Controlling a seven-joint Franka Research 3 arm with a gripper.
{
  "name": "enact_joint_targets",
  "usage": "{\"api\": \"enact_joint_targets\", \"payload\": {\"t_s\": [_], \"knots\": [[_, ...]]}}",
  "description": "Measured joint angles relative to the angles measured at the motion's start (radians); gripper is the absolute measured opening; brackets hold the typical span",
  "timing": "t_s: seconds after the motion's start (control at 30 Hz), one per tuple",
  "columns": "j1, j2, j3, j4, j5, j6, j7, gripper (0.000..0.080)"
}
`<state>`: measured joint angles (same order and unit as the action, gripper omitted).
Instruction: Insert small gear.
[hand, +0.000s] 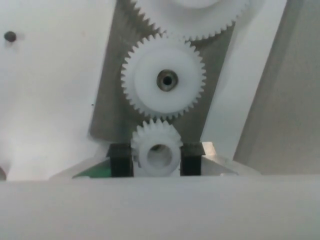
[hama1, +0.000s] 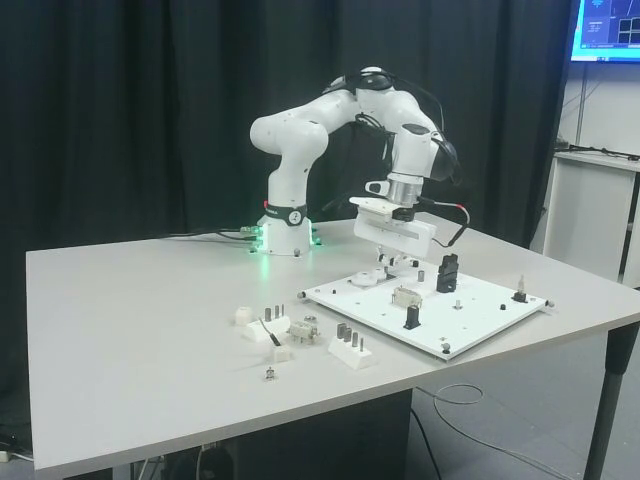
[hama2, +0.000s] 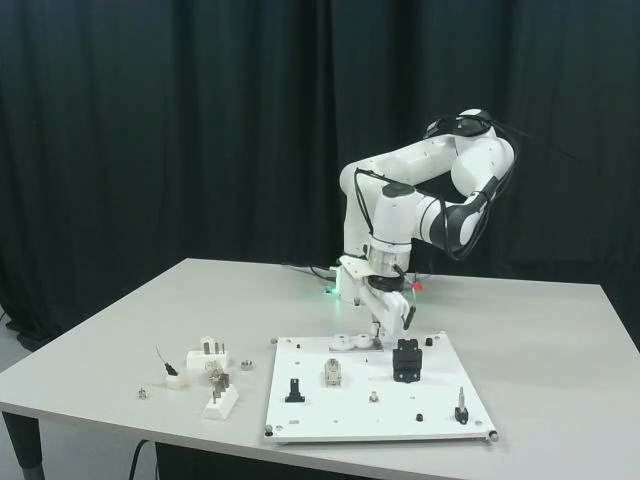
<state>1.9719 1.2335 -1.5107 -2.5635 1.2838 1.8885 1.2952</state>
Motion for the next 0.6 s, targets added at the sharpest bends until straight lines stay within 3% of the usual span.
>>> {"api": "enact_joint_targets", "payload": {"t_s": [0.6], "knots": [[0.0, 0.0, 0.01, 0.002, 0.003, -0.005, 0.0, 0.0199]]}}
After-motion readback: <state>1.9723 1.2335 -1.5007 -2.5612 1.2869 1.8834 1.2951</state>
